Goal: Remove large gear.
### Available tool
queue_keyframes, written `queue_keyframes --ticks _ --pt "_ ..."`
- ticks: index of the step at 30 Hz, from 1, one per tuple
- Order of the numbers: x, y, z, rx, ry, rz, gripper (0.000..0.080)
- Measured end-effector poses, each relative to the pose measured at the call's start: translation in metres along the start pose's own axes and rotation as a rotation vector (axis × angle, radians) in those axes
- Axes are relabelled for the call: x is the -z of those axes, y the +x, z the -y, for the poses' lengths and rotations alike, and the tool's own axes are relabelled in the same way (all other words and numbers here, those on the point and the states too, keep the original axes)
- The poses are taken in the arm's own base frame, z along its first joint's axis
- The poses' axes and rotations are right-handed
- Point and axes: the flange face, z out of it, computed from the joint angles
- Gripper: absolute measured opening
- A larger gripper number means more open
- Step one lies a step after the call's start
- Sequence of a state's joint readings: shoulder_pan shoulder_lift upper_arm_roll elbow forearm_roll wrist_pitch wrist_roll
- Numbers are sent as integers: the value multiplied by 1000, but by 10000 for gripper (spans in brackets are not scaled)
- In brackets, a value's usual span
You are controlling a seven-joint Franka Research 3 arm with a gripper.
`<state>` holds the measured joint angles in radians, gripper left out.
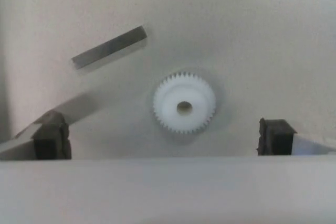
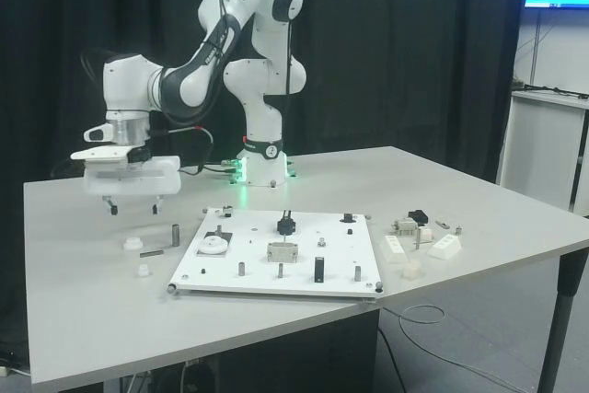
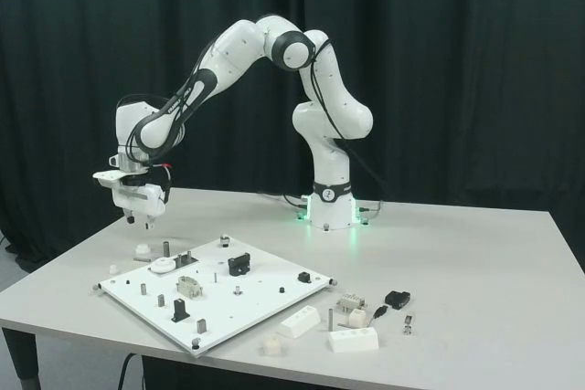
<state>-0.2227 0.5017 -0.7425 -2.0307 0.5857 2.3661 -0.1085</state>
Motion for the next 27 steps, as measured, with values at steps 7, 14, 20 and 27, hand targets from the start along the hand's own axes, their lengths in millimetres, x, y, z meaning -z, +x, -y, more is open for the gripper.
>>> queue_keyframes --ticks 7,14,20,27 --pt "7 1 -1 2 6 1 798" --pt "9 1 -2 2 8 0 800" --pt "10 1 -1 5 9 -1 800" --pt "11 0 2 11 8 -1 800"
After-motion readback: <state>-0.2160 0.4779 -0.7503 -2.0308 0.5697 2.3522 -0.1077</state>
